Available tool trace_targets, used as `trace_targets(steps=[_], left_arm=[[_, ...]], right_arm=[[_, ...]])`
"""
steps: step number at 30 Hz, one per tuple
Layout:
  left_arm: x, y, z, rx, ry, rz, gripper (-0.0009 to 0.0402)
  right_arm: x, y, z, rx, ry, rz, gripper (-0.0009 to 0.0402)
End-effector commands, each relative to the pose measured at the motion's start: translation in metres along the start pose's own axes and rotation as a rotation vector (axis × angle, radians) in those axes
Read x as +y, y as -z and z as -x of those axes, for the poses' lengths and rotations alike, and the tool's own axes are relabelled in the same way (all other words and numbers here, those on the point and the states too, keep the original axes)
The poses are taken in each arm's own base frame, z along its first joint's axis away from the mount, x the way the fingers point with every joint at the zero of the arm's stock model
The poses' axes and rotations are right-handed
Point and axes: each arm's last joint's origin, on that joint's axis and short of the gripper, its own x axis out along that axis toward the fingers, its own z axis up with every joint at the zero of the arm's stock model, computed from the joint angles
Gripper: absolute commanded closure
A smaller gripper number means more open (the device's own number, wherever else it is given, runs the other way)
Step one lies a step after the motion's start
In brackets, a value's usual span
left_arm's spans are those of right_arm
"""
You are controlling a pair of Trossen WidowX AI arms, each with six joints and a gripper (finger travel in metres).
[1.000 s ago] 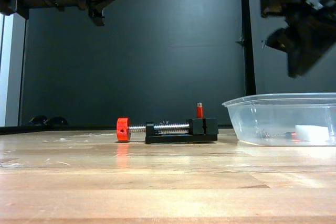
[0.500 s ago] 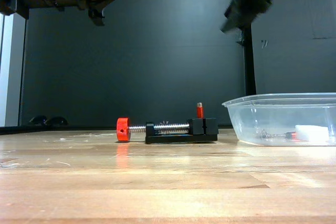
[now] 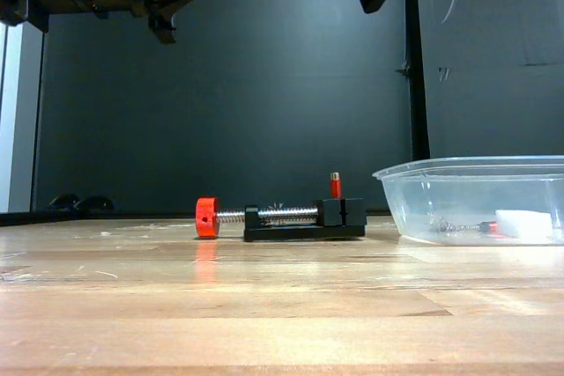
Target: Remove the RCA connector from the receptacle and place in the container
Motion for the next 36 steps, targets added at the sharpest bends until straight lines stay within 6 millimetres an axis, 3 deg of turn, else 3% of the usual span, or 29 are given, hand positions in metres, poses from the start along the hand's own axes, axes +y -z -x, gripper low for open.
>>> trace_targets(steps=[1, 7, 36], left_arm=[[0.000, 0.000, 0.000, 0.000, 0.000, 0.000, 0.0393], [0.000, 0.000, 0.000, 0.000, 0.000, 0.000, 0.0393], [0.000, 0.000, 0.000, 0.000, 0.000, 0.000, 0.0393]], right_arm=[[0.000, -0.002, -0.002, -0.063, 0.010, 0.001, 0.0393], [0.000, 0.003, -0.005, -0.176, 0.016, 0.008, 0.0393], [0.002, 0.048, 0.001, -0.249, 0.044, -0.060, 0.0393]])
